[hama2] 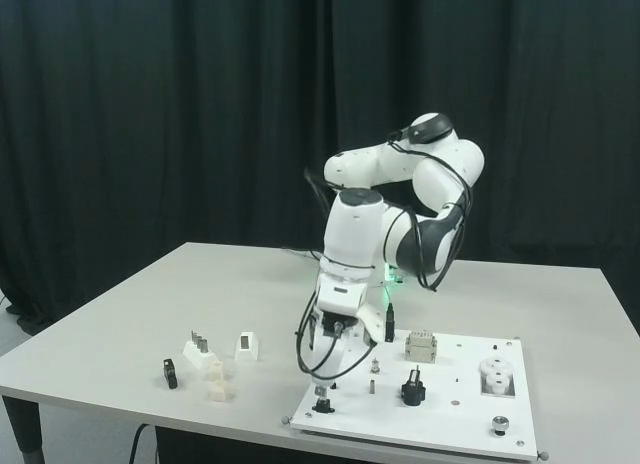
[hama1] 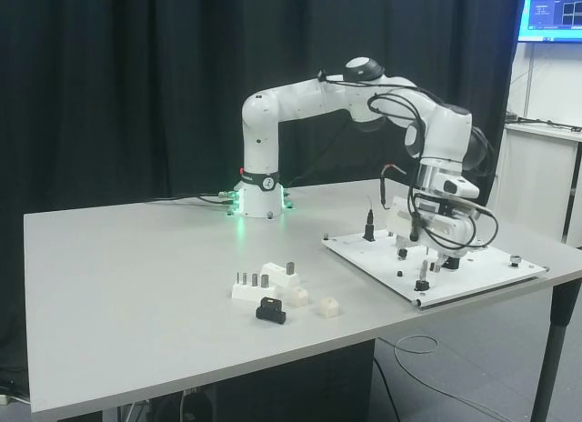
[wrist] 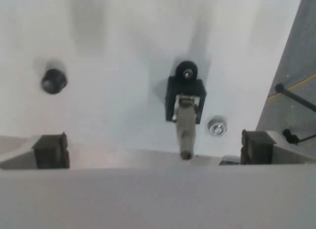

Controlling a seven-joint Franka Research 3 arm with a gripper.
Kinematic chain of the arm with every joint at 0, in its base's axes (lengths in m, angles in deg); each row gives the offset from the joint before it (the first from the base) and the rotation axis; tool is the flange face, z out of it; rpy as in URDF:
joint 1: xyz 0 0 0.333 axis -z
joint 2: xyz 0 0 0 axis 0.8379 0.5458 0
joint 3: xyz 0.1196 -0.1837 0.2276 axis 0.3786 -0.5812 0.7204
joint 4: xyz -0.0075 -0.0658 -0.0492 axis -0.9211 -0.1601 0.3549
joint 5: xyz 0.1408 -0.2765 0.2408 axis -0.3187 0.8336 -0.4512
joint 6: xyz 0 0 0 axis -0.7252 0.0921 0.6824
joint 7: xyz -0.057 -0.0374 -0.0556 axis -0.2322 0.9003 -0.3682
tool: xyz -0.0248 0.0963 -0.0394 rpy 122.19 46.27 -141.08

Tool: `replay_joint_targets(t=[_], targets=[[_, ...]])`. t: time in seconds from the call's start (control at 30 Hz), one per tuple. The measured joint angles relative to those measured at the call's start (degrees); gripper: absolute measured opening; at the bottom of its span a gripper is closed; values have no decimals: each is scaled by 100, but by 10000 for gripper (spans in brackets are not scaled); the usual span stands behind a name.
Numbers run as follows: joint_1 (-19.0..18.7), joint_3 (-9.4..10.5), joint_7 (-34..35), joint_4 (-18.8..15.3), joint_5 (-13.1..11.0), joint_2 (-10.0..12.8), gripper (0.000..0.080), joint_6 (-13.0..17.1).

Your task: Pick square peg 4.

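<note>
Item: square peg 4 (wrist: 186, 133), a slim grey pin standing upright in a black holder (wrist: 185, 101) on the white board (hama1: 473, 275). Its long axis is vertical, near enough in line with the gripper's approach, so in the wrist view it appears foreshortened, free end towards the camera.

Location: the white board lies on the grey counter (hama1: 136, 267), on the side away from the loose white blocks (hama2: 212, 369). In the second room view the peg is judged to be the small upright pin (hama2: 372, 387) just beside the descending arm (too small there to be sure).

Gripper (wrist: 153, 149): hangs low over the board with its two fingers spread wide, one black pad (wrist: 51, 151) on one side and the other (wrist: 253, 146) on the opposite side, nothing between them. The peg lies between the two pads, somewhat nearer the second, and slightly ahead of the line joining them.

Neighbours: a metal nut (wrist: 217, 127) just beside the holder; a black knob (wrist: 53, 81) well apart.

Assessment: approach stage, grasp not yet made. The coming move appears to call for a small shift to centre the peg, a straight descent, then closing on its flat sides. Risk: an off-centre close may tip the peg in its holder.
</note>
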Motion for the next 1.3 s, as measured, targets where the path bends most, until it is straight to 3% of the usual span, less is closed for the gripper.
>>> replay_joint_targets(t=[0.03, 0.6, 1.3], targets=[[-13, -36, 0, 0, 1, -2, 780, -52], [-147, -429, 95, 0, 32, -89, 800, -676], [-287, -729, 714, -5, 176, -120, 800, -1034]])
